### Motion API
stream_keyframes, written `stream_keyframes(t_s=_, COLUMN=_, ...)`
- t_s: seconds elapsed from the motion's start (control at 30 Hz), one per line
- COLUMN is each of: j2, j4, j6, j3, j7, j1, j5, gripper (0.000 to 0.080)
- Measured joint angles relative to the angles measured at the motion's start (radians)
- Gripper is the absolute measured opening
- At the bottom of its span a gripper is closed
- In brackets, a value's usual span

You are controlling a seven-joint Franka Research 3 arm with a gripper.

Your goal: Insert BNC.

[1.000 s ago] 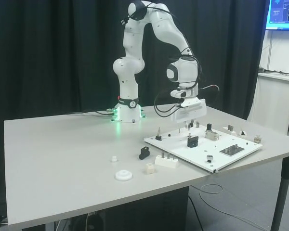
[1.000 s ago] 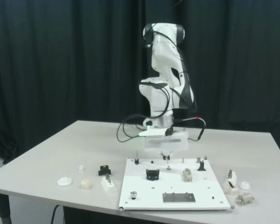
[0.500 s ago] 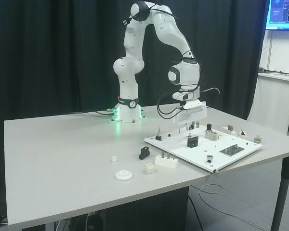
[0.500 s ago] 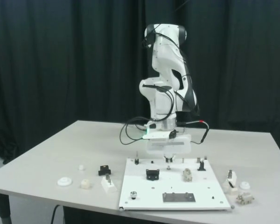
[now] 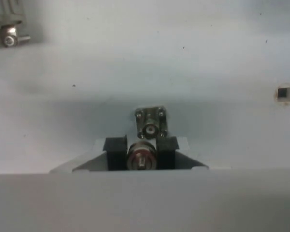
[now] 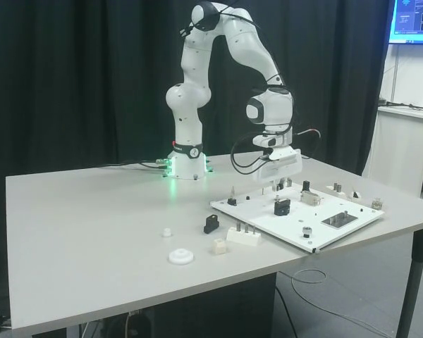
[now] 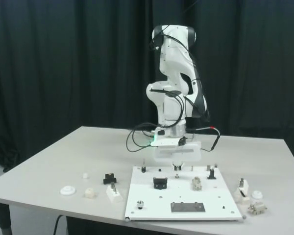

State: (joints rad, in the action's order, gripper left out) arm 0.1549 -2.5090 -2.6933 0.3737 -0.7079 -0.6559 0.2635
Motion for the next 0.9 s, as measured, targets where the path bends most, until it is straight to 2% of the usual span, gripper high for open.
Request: stream_keyframes(t_s=0.9, j2=0.033, j4=0.000, j6=-0.056, j3=0.000, j7=0.000, j1=0.000, j5=0.000, gripper=0.0122)
